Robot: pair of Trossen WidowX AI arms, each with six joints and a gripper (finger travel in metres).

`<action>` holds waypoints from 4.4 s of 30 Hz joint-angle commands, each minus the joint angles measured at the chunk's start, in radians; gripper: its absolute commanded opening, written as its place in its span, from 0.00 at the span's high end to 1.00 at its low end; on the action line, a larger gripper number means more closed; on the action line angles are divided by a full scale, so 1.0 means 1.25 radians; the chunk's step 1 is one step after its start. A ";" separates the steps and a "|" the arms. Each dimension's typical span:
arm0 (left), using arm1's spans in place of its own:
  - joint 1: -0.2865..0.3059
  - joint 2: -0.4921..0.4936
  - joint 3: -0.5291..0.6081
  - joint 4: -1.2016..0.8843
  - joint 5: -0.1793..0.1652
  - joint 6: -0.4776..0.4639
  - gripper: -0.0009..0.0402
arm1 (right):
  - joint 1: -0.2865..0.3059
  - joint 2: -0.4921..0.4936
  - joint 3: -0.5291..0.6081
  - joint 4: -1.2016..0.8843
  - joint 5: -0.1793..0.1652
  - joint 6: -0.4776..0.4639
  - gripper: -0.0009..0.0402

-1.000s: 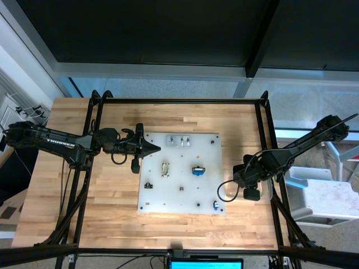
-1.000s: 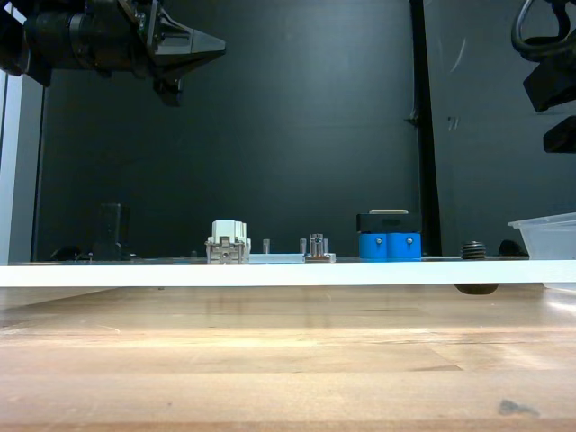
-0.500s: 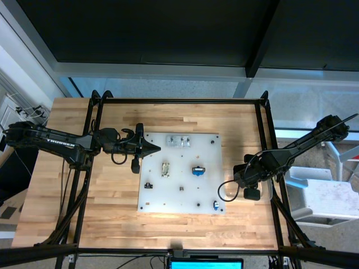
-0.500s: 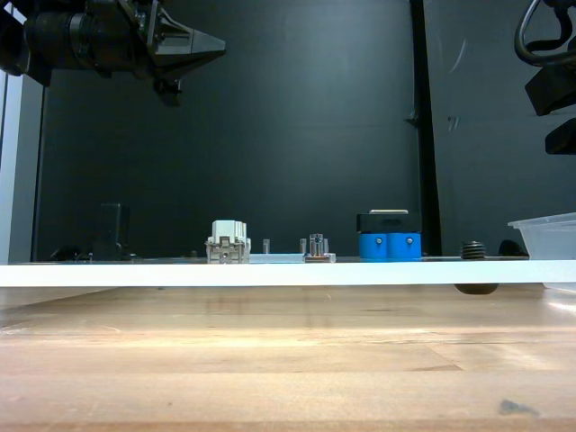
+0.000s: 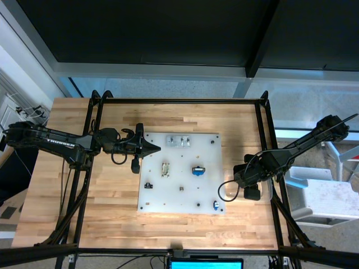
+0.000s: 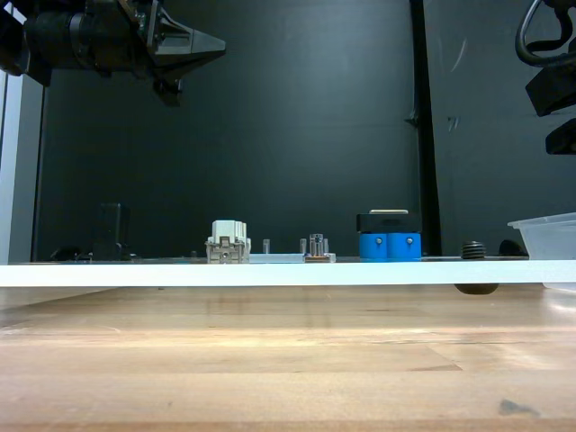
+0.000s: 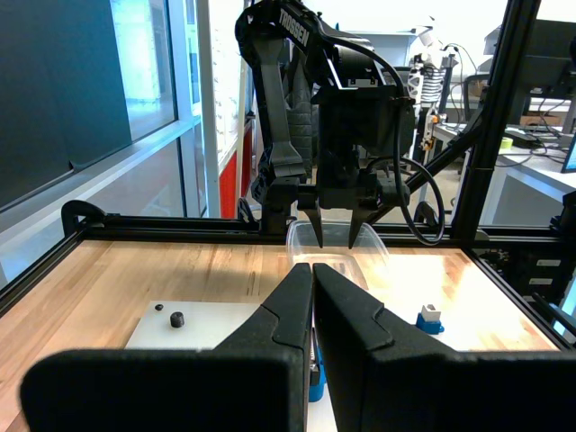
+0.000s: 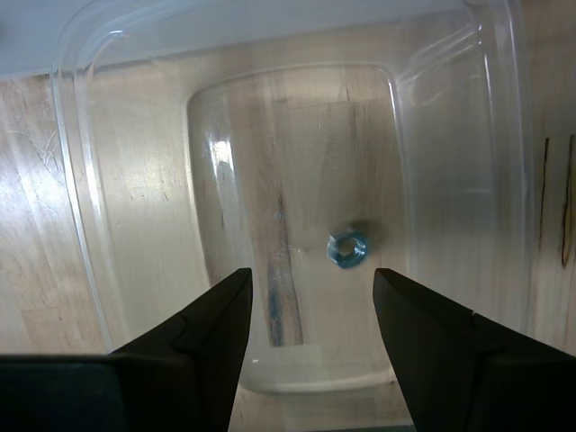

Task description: Unfasten the M12 fastener and place in the container

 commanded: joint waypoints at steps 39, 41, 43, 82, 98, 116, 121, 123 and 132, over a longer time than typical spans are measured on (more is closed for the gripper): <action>0.000 0.000 0.000 0.000 0.000 0.000 0.98 | 0.000 0.000 0.000 0.001 0.000 -0.001 0.49; 0.000 0.000 0.000 0.000 0.000 0.000 0.98 | 0.000 0.000 0.000 0.001 0.000 -0.001 0.49; 0.000 0.000 0.000 0.000 0.000 0.000 0.98 | 0.000 0.000 0.000 0.001 0.000 -0.001 0.49; 0.000 0.000 0.000 0.000 0.000 0.000 0.98 | 0.000 0.000 0.000 0.001 0.000 -0.002 0.49; 0.000 0.000 0.000 0.000 0.000 0.000 0.98 | 0.000 0.000 0.000 0.001 0.000 -0.002 0.49; 0.000 0.000 0.000 0.000 0.000 0.000 0.98 | 0.000 0.000 0.000 0.001 -0.002 -0.001 0.49; 0.000 0.000 0.000 0.000 0.000 0.000 0.98 | 0.000 0.000 0.000 0.001 -0.002 -0.002 0.49; 0.000 0.000 0.000 0.000 0.000 0.000 0.98 | 0.000 0.000 0.000 0.001 -0.002 -0.002 0.49; 0.000 0.000 0.000 0.000 0.000 0.000 0.98 | 0.000 0.000 0.000 0.001 -0.002 -0.002 0.49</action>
